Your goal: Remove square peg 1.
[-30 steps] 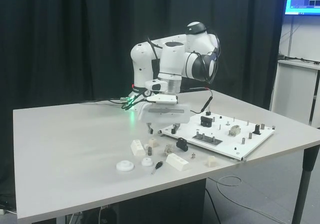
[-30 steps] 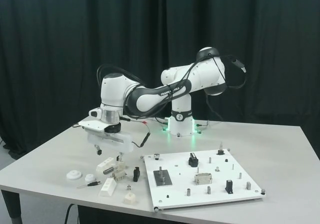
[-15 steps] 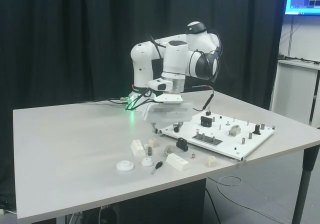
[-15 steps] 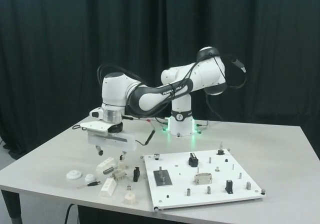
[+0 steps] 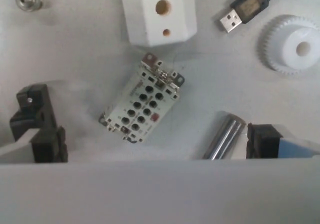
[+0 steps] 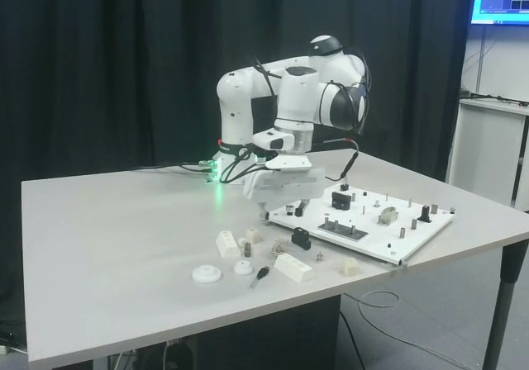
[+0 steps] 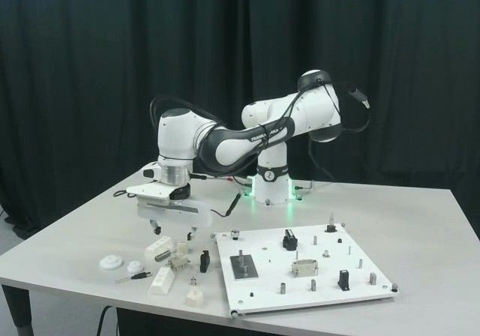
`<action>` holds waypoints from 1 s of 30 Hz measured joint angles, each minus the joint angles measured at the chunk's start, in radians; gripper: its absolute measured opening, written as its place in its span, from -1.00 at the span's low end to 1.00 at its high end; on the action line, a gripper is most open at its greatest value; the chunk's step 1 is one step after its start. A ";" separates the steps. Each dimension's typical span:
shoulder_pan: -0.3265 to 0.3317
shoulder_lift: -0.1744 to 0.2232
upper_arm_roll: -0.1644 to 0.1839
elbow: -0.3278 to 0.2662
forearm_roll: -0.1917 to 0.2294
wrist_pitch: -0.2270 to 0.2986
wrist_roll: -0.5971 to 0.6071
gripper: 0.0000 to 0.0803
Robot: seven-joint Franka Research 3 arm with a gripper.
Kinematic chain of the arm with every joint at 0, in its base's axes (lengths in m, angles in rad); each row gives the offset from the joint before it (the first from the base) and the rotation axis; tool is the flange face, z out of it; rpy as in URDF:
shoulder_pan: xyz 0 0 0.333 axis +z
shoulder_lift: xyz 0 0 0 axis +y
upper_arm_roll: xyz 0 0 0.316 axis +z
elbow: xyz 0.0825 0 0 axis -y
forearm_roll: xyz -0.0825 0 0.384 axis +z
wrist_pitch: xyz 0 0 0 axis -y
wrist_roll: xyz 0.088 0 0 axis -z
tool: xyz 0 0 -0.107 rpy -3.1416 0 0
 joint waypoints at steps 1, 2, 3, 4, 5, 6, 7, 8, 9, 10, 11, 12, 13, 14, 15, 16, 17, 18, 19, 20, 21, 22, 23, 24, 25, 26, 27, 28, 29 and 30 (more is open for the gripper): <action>0.001 0.000 0.000 0.000 0.000 0.000 0.000 0.99; 0.003 0.000 0.000 0.000 -0.001 0.000 0.000 0.99; 0.004 0.000 -0.001 0.000 -0.001 0.000 0.000 0.99; 0.005 0.000 -0.001 0.000 -0.001 0.000 0.000 0.99; 0.006 0.000 -0.001 0.000 -0.002 0.000 0.000 0.99; 0.007 0.000 -0.001 0.000 -0.002 0.000 0.000 0.99; 0.008 0.000 -0.002 0.000 -0.003 0.000 0.000 0.99; 0.009 0.000 -0.002 0.000 -0.003 0.000 0.000 0.99; 0.010 0.000 -0.002 0.000 -0.004 0.000 0.000 0.99; 0.011 -0.001 -0.003 0.000 -0.005 0.000 0.000 0.99; 0.011 -0.001 -0.003 0.000 -0.005 0.000 0.000 0.99; 0.012 -0.001 -0.003 0.000 -0.005 0.000 0.000 0.99; 0.012 -0.001 -0.003 0.000 -0.005 0.000 0.000 0.99; 0.012 -0.001 -0.004 0.000 -0.005 0.000 0.000 0.99; 0.012 -0.001 -0.004 0.000 -0.006 0.000 0.001 0.99; 0.013 -0.001 -0.005 0.000 -0.006 0.000 0.001 0.99; 0.013 -0.001 -0.005 0.000 -0.006 0.000 0.001 0.99; 0.013 -0.001 -0.006 0.000 -0.006 0.000 0.001 0.99; 0.013 -0.001 -0.006 0.000 -0.006 0.000 0.001 0.99; 0.014 -0.001 -0.007 0.000 -0.006 0.000 0.001 0.99; 0.014 -0.001 -0.008 0.000 -0.006 0.000 0.001 0.99; 0.014 -0.001 -0.009 0.001 -0.006 0.000 0.001 0.99; 0.014 -0.001 -0.010 0.001 -0.006 0.000 0.001 0.99; 0.015 -0.001 -0.011 0.001 -0.006 0.000 0.001 0.99; 0.015 -0.001 -0.012 0.001 -0.006 0.000 0.001 0.99; 0.015 -0.001 -0.012 0.002 -0.006 0.000 0.002 0.99; 0.015 -0.001 -0.013 0.002 -0.006 0.000 0.002 0.99; 0.015 -0.001 -0.013 0.002 -0.006 0.000 0.002 0.99; 0.015 -0.001 -0.014 0.002 -0.006 0.000 0.002 0.99; 0.015 -0.001 -0.014 0.003 -0.006 0.000 0.002 0.99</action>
